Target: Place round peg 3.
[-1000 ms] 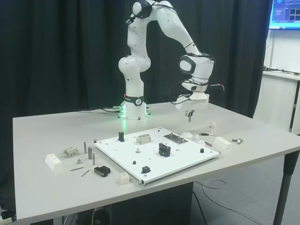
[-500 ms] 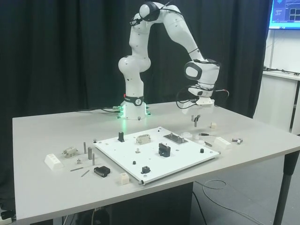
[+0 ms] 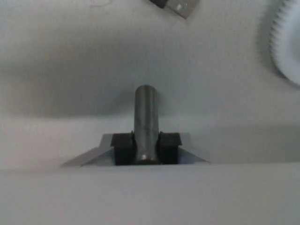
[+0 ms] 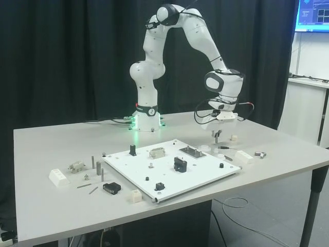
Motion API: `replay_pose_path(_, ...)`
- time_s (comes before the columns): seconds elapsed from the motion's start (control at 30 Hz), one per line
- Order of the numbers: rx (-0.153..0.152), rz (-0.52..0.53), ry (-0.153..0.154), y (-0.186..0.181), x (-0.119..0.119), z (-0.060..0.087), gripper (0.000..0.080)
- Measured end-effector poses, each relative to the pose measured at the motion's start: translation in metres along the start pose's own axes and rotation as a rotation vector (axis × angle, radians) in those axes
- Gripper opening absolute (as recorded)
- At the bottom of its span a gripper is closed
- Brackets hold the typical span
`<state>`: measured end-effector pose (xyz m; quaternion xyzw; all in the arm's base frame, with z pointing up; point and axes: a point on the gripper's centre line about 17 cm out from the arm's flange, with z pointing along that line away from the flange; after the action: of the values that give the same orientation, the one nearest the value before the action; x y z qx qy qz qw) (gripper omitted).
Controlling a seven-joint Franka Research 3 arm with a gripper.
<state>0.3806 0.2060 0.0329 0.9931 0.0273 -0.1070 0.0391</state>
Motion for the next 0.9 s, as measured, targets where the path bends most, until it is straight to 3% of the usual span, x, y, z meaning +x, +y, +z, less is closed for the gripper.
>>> replay_pose_path(0.67,0.008,0.016,-0.015,-0.0032,0.0089,0.0067,0.0112)
replay_pose_path(0.7,0.008,0.015,-0.015,-0.0034,0.0088,0.0064,0.0362)
replay_pose_path(0.83,0.006,0.014,-0.023,-0.0043,0.0082,0.0043,0.0362)
replay_pose_path(0.87,0.006,0.014,-0.024,-0.0046,0.0083,0.0035,0.0681)
replay_pose_path(0.9,0.005,0.013,-0.027,-0.0048,0.0082,0.0026,0.0681)
